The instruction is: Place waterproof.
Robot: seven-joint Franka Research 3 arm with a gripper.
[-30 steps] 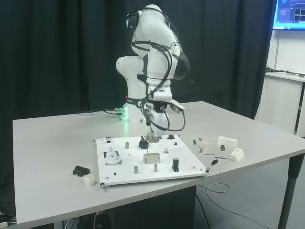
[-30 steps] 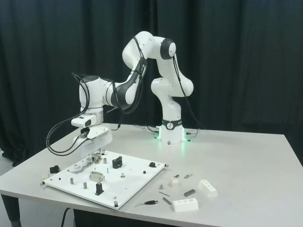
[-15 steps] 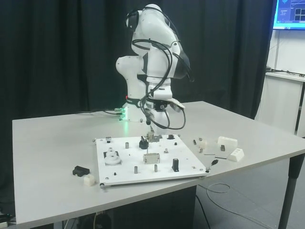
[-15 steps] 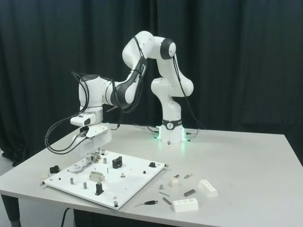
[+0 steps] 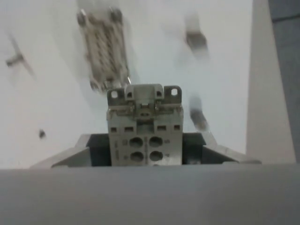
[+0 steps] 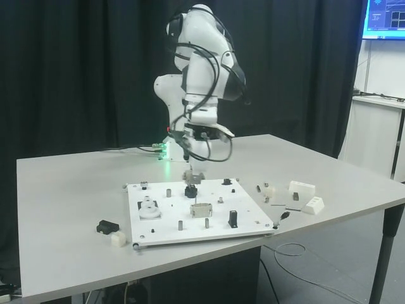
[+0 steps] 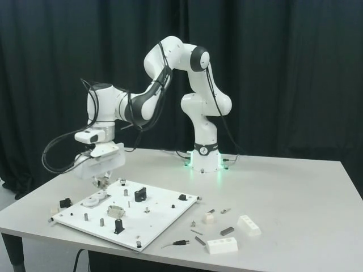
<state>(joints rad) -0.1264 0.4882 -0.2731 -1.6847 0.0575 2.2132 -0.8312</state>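
My gripper (image 6: 190, 166) hangs above the back part of the white board (image 6: 164, 229), shut on the grey waterproof connector (image 6: 190, 175). The wrist view shows this connector (image 5: 144, 129) upright between the jaws, its round holes facing the camera, held clear of the board. In the second room view the gripper (image 7: 102, 174) holds the connector (image 7: 102, 181) above the board's (image 7: 164, 222) far left corner. A metal rectangular socket (image 6: 200, 209) sits in the board's middle, also visible from the wrist as the socket (image 5: 103, 49) beyond the held part.
Black fixtures (image 6: 233, 218) and small pegs stand on the board, with a white gear (image 6: 149, 208) at its left. A black block (image 6: 107, 225) and white cube (image 6: 118, 238) lie left of the board. White blocks (image 6: 302, 188) and small parts lie to its right.
The arm has risen and swung toward the board's back left, carrying the connector up off the board. The gripper has stayed shut on it.
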